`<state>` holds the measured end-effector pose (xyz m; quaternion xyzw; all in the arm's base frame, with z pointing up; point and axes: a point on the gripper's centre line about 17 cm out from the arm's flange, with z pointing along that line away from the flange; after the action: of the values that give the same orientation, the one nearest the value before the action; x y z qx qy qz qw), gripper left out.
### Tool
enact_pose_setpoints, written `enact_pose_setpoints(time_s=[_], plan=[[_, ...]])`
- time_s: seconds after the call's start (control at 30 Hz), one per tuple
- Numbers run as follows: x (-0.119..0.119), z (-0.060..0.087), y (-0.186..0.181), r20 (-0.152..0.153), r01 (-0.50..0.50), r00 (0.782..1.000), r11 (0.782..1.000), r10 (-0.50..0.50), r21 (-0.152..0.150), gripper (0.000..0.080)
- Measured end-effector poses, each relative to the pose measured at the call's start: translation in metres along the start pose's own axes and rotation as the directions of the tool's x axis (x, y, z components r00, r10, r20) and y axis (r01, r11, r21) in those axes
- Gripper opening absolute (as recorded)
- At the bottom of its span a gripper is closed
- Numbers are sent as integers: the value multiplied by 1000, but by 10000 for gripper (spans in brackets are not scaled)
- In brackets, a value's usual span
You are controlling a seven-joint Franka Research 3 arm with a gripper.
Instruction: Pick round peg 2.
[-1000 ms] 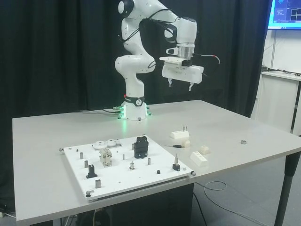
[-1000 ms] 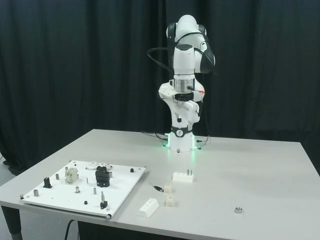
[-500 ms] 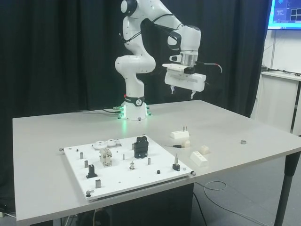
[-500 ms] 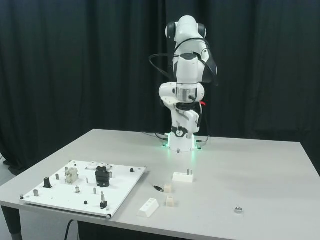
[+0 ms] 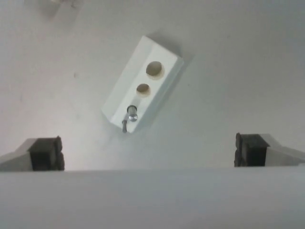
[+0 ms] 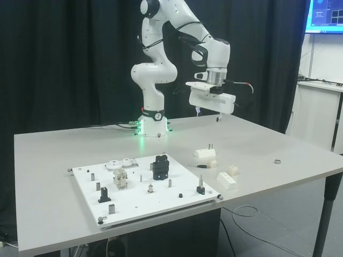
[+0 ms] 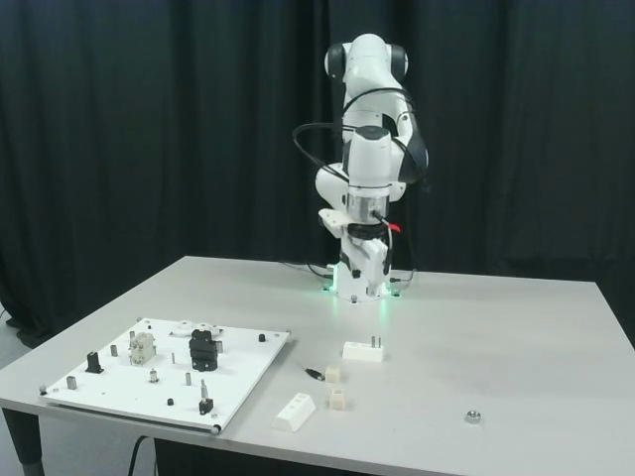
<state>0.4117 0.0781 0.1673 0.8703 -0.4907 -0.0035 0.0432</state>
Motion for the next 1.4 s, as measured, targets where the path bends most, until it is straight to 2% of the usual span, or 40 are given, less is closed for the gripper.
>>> enact_pose_setpoints(time_s=[0.53,0.87,1.4], plan=[[4,28,-11,17,-52,999,999,51,12,800],[1,49,-19,30,-50,998,999,50,19,800],[-8,79,-22,53,-60,997,998,59,6,800]])
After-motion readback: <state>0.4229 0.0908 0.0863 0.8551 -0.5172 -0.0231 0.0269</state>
